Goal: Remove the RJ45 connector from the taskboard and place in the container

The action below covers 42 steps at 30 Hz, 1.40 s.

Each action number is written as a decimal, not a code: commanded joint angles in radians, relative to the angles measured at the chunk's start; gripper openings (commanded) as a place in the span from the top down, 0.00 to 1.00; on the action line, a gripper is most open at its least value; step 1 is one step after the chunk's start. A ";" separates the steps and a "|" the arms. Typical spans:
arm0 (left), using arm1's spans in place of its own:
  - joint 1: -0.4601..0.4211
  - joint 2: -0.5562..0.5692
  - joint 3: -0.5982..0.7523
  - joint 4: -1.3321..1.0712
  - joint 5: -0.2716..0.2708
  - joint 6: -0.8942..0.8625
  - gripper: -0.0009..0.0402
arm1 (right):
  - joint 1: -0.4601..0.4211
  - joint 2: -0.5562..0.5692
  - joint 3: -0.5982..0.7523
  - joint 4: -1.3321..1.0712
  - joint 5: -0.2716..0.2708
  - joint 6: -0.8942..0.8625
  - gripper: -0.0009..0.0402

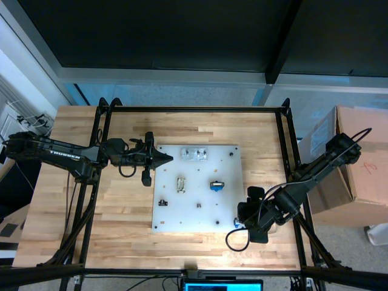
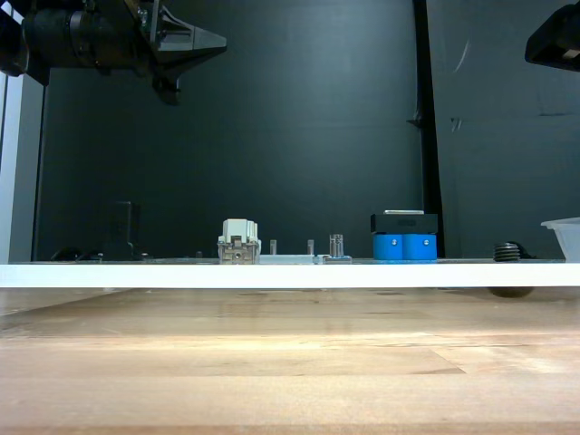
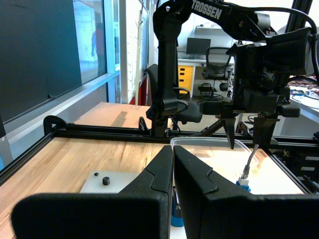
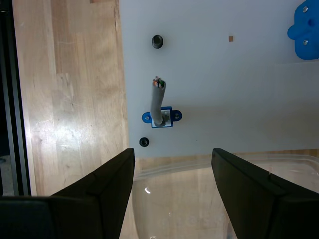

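grey rj45 connector seated; both grippers aloft

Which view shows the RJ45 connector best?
Right wrist view: connector seated in board, right gripper open above it. Left wrist shows it small beyond shut left gripper. High view mostly hides it; low shows none.

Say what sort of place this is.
Probably a robotics lab: office chair and monitor behind, a taskboard with the RJ45 connector seated. Left gripper hangs above its left edge, right gripper over its near-right corner.

Dark panel behind; cardboard box at right — windows, office chair beyond.
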 commanded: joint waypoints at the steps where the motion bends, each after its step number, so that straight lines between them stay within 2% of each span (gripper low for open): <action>1: 0.000 0.000 0.000 0.000 0.000 0.000 0.98 | 0.001 0.014 -0.001 0.002 0.008 -0.002 0.44; 7: 0.000 0.000 0.000 0.000 0.000 0.000 0.98 | 0.002 0.055 -0.002 0.034 0.027 -0.009 0.41; 16: 0.000 0.000 0.000 0.000 0.000 0.000 0.98 | 0.003 0.111 -0.010 0.088 0.027 -0.013 0.41; 30: 0.000 0.000 0.000 0.000 0.000 0.000 0.98 | 0.003 0.129 -0.074 0.188 0.027 -0.037 0.41; 36: 0.000 0.000 0.000 0.000 0.000 0.000 0.98 | 0.003 0.129 -0.091 0.211 0.028 -0.043 0.46; 42: 0.000 0.000 0.000 0.000 0.000 0.000 0.98 | 0.003 0.128 -0.097 0.226 0.051 -0.055 0.54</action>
